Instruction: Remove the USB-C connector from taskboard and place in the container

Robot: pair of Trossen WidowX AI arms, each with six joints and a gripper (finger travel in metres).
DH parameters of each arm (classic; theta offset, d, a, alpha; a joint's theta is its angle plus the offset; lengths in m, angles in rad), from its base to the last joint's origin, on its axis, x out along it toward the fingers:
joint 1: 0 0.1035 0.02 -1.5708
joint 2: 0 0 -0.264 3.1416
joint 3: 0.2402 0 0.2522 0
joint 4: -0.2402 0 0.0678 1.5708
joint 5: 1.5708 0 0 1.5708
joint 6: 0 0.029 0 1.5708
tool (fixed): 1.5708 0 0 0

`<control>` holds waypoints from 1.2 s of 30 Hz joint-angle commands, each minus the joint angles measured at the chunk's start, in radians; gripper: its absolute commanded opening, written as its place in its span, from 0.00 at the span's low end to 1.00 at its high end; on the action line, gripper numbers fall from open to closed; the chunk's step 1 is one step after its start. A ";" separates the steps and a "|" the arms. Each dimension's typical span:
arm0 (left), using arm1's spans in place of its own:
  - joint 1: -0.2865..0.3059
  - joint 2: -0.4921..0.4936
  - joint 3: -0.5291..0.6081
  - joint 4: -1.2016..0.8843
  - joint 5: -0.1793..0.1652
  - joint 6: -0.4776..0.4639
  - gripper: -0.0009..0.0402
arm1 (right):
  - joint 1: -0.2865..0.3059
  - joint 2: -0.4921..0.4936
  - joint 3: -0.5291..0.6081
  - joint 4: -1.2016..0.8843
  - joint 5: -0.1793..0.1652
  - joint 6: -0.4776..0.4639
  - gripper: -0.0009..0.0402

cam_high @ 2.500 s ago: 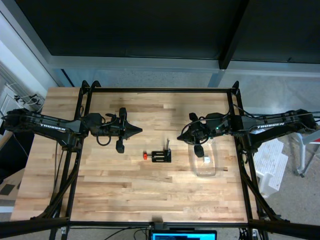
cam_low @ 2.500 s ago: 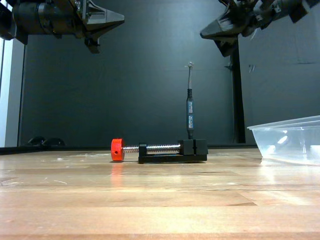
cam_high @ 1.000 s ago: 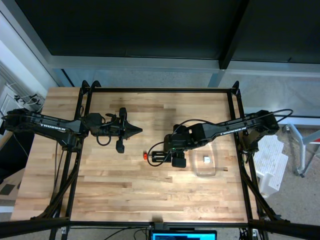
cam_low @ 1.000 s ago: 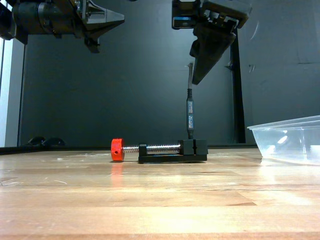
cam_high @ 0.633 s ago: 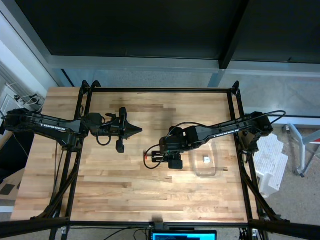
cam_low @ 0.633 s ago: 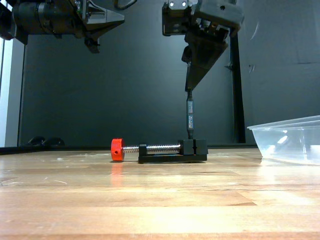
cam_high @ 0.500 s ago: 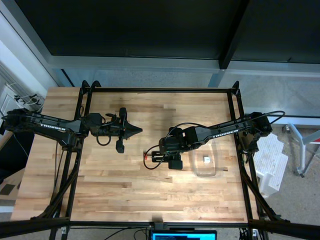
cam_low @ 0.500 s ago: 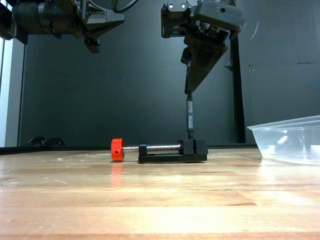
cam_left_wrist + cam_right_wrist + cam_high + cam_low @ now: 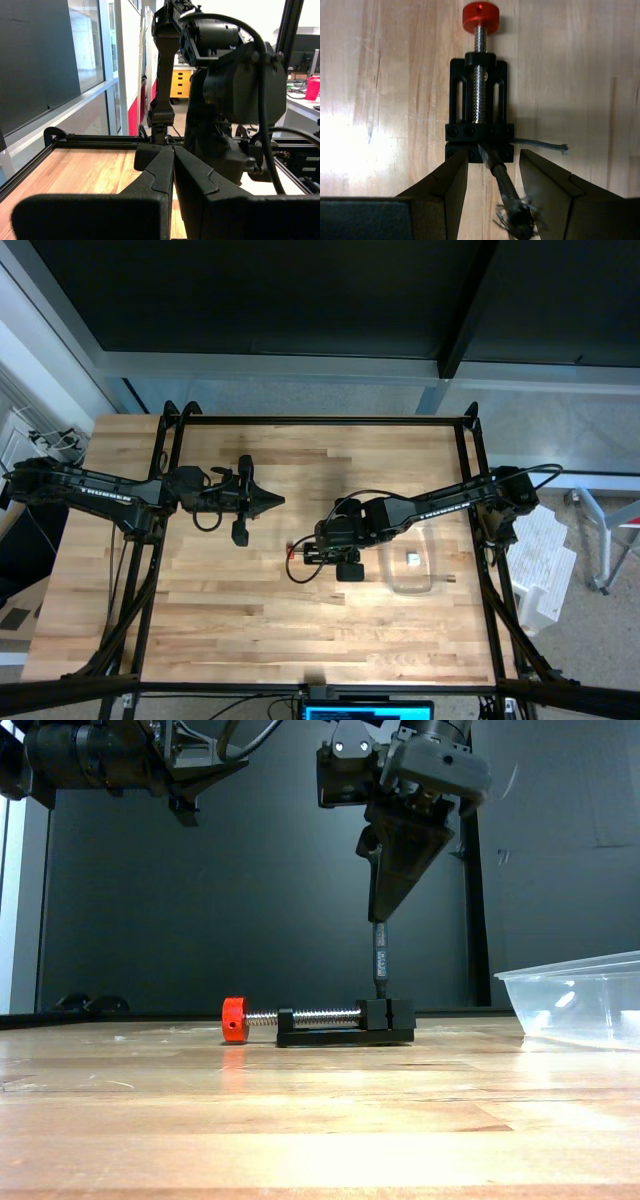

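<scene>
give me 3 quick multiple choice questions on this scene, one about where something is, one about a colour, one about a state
1. Where is the right hand?
A. over the container
B. right above the USB-C connector standing upright in the taskboard
C. parked at the right edge

2. What colour is the taskboard's knob?
A. red-orange
B. blue
C. white

3. The left hand, raised off at the left side, is:
A. open wide
B. shut
C. holding the connector

Answers:
1 B: the right wrist view shows the connector between its open fingers, well away from the container.
2 A: the knob shows red-orange in the low view.
3 B: its fingers meet in the left wrist view.
</scene>
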 commanded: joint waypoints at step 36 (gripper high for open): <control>0.000 0.000 0.000 0.001 0.000 0.000 0.02 | 0.000 0.017 -0.005 0.017 0.001 -0.010 0.03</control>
